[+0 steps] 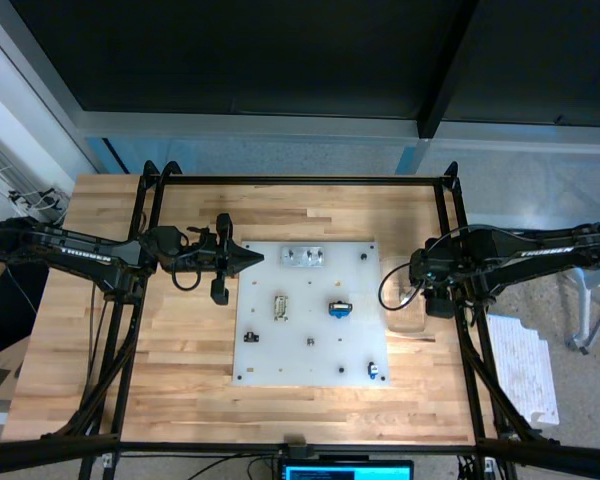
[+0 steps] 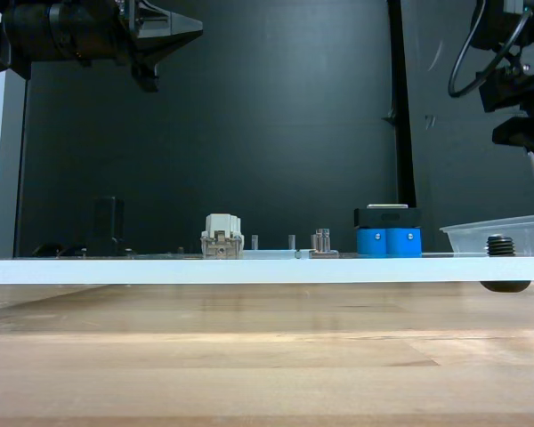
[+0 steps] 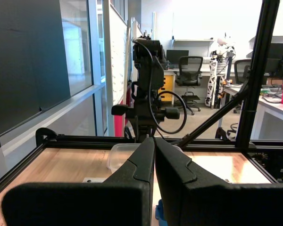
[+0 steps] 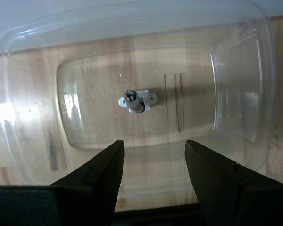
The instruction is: Pick the RJ45 connector and install on taskboard
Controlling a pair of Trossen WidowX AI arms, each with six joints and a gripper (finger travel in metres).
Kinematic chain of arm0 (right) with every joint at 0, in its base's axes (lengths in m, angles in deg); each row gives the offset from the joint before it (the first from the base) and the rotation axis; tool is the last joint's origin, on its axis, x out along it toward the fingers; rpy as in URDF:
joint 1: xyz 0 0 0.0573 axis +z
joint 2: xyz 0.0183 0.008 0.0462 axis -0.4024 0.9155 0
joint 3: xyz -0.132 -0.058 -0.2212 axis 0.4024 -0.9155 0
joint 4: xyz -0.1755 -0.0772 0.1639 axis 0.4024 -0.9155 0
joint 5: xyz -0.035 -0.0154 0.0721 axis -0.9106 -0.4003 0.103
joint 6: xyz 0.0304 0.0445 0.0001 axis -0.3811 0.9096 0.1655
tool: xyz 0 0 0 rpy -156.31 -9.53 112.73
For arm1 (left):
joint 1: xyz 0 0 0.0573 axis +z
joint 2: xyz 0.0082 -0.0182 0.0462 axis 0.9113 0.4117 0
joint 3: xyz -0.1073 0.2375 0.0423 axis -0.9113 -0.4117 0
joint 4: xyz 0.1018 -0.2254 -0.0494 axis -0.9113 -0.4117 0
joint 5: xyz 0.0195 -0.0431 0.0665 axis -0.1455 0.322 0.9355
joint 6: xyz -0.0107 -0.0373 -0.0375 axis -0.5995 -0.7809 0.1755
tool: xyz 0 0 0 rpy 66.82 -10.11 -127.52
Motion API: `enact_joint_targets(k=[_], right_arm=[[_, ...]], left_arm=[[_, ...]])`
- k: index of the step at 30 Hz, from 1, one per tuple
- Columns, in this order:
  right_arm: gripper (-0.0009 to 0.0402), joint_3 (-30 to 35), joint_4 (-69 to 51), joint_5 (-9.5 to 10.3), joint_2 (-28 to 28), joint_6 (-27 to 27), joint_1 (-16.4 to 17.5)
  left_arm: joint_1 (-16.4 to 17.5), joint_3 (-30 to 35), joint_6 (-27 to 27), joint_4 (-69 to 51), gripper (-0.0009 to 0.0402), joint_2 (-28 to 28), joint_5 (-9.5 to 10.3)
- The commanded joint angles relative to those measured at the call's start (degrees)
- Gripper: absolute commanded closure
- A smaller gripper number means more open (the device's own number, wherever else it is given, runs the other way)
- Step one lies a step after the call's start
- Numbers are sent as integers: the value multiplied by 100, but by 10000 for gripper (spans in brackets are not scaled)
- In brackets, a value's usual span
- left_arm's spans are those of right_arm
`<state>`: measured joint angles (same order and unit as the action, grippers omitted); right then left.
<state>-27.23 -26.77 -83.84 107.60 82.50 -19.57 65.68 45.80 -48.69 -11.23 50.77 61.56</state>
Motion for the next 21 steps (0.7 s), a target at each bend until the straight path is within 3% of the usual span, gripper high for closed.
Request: enact_joint_targets(k=[1,3,14,21], right_arm=[[213,-61,118,-66,85,103,74],[212,-55,203,-168,181,170,109],[212,-190,741,-153,549,308,426],[212,-280,811,-157,695,409,448]], left_arm=[[0,0,0,2,393,0,-2],[2,0,0,0,393,2,-2],[0,0,0,0,393,0,-2],[2,0,0,0,393,0,-2]])
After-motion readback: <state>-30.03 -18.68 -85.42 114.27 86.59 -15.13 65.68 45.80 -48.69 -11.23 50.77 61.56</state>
